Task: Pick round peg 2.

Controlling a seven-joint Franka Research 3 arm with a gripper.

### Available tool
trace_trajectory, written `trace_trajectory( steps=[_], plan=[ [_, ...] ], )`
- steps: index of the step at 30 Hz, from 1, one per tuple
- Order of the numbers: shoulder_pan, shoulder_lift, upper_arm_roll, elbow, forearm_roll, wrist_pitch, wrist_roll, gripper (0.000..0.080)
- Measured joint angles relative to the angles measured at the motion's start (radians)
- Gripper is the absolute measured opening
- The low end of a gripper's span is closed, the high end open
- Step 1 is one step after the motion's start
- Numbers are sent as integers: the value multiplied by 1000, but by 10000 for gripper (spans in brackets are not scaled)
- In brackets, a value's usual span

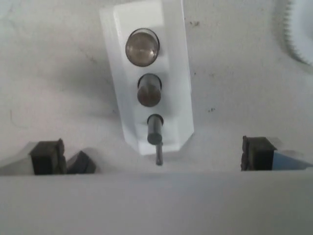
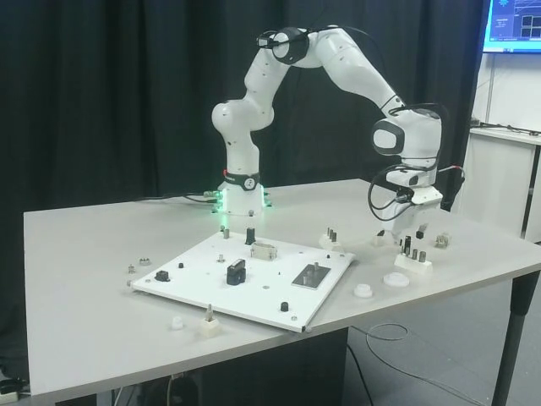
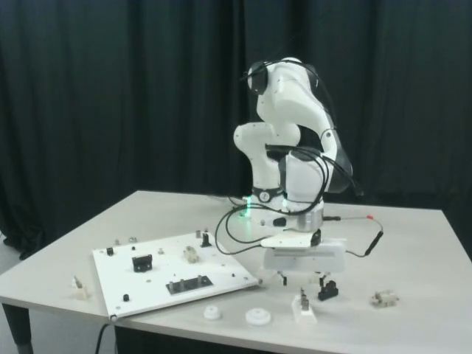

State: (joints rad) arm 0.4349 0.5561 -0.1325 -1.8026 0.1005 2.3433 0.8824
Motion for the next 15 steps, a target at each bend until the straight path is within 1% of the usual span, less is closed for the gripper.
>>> trace_trajectory(
  steps=[8,15],
  plan=[
    [0,33,0,11,0,0,0,800],
    [0,52,0,14,0,0,0,800]
  ],
)
